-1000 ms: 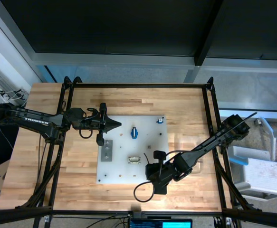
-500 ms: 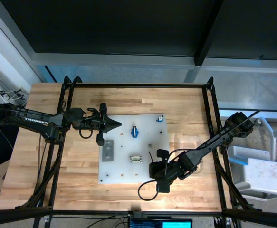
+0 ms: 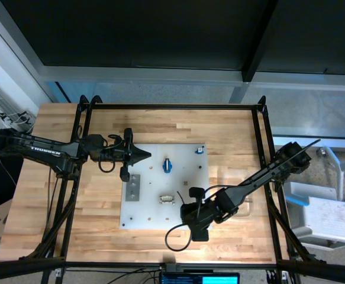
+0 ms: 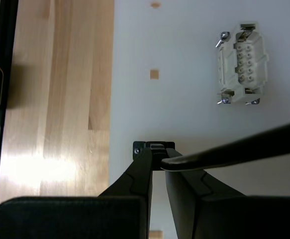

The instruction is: Remove the USB connector from the USB hub and place in the container

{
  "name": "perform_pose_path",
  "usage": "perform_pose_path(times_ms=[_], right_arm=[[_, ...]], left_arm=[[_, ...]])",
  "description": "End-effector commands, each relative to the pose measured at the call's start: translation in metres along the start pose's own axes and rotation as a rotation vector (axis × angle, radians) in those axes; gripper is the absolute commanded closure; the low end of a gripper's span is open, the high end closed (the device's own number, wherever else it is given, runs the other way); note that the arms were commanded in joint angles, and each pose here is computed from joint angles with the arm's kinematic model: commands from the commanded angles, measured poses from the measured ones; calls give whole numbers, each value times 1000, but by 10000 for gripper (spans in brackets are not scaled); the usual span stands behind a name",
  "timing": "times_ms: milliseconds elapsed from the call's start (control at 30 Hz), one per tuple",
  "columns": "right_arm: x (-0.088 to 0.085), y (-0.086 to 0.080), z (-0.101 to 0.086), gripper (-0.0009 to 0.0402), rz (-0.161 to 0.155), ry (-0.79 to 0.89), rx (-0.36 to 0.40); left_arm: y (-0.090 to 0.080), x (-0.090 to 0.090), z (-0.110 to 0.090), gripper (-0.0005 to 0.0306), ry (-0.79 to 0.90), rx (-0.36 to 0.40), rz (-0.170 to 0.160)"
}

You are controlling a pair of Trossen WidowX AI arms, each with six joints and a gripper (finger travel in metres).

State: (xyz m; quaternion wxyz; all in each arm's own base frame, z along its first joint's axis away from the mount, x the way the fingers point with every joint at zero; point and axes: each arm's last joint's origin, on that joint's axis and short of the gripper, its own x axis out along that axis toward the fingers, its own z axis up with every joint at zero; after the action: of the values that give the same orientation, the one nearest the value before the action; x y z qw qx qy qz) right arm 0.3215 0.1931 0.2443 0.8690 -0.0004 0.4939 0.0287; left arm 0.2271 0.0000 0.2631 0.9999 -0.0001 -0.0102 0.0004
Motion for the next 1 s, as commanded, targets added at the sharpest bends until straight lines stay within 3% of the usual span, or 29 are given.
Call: perform_pose_path(times_ms=[33,200,567,633,733,867,1000], right_arm=[[0,1,8,393,-16,24,-29],[2,4,15,393,3,43,-40],[2,5,17,393,-16,48,-42],[1,7,17,393,-32,33,-33],[-2,9,14,393,-43,9,-34],[-2,10,8,393,-30,-15,-11],[-6,11,2,393,-53,-63,-9]], left_arm=[[0,0,0,300,-1,0,0],[0,0,0,300,-1,0,0],[0,0,0,300,0,0,0],[0,0,0,300,-1,0,0],[0,0,0,300,-1,0,0],[0,0,0,300,-1,0,0],[0,0,0,300,-1,0,0]])
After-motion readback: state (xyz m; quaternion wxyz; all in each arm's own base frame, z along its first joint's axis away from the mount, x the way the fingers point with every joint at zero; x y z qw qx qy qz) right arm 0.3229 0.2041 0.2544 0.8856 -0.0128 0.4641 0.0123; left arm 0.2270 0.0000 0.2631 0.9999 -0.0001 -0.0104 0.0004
